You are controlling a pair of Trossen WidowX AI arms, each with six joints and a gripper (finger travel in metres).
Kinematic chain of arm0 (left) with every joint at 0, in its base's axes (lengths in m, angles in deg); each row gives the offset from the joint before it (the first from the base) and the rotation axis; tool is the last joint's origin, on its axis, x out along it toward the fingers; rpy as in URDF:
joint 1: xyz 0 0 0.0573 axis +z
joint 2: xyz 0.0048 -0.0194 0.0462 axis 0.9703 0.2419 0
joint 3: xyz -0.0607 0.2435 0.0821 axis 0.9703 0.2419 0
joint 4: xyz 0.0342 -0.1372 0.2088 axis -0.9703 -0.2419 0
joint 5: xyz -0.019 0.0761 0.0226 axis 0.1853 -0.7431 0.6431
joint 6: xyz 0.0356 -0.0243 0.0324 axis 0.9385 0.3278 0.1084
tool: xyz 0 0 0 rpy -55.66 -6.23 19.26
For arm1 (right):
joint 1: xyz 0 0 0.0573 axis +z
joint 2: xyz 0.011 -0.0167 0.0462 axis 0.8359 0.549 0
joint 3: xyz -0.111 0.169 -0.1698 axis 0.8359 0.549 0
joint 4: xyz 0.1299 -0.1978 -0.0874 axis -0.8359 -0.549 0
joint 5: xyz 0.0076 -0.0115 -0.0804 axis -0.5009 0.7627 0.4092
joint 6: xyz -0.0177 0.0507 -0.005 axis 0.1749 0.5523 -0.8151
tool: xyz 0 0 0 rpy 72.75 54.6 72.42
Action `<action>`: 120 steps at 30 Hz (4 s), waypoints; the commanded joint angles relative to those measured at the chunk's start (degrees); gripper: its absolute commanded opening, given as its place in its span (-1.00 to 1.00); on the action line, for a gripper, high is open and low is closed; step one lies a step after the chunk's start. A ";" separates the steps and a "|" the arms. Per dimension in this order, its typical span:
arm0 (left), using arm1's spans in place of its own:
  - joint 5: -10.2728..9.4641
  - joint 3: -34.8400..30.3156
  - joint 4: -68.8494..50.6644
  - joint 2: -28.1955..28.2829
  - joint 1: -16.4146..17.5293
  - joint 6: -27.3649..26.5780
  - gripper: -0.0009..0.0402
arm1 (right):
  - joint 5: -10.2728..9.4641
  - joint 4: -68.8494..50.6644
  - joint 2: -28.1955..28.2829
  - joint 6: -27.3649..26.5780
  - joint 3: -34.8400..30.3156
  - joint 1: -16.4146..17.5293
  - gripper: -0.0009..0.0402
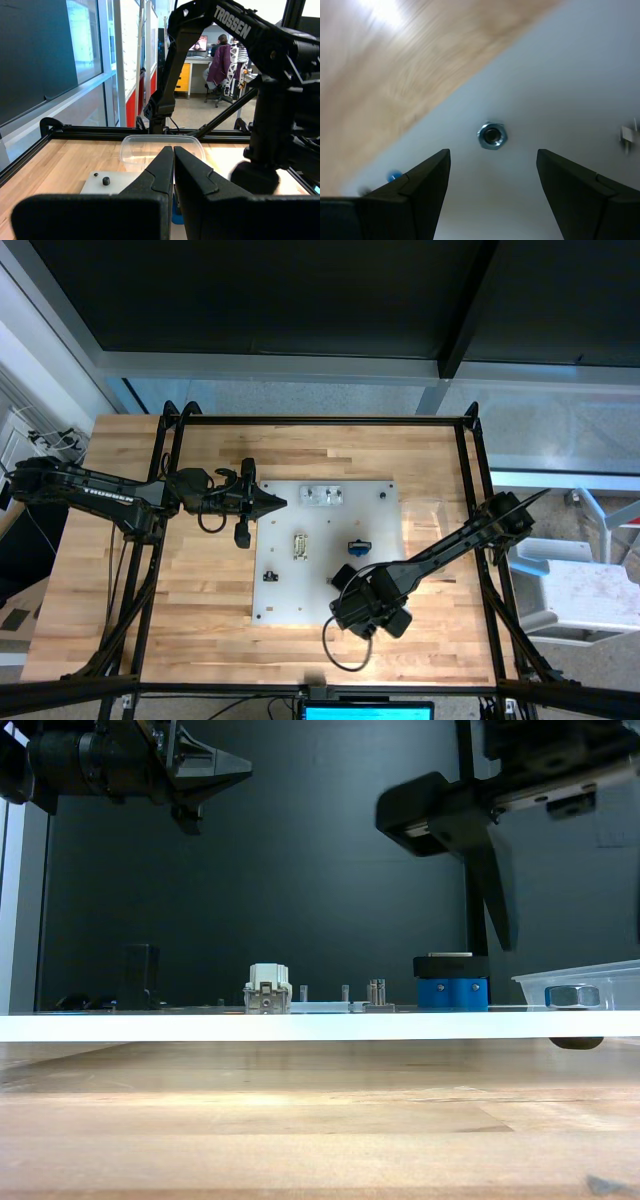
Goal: Unfasten the M12 fastener and place in the container
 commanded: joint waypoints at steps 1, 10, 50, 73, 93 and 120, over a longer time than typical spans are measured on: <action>0.02 -0.02 0.02 0.02 0.00 0.00 -0.96 | 0.26 0.33 -1.20 20.00 -0.13 0.09 0.07; 0.02 -0.02 0.02 0.02 0.00 0.00 -0.96 | -3.32 1.66 -1.49 42.21 0.39 1.22 -0.69; 0.02 -0.02 0.02 0.02 0.02 0.00 -0.96 | -2.10 11.80 -1.49 44.96 9.31 1.40 -0.96; 0.02 -0.02 0.02 0.02 0.00 0.00 -0.96 | 14.32 4.09 -3.89 44.44 9.29 1.33 -0.96; 0.02 -0.02 0.00 0.02 0.00 0.00 -0.96 | -4.17 11.41 -5.11 51.67 9.07 1.44 -0.96; 0.02 -0.02 0.02 0.02 0.00 0.00 -0.96 | -1.16 11.41 -1.60 52.74 8.87 1.62 -0.96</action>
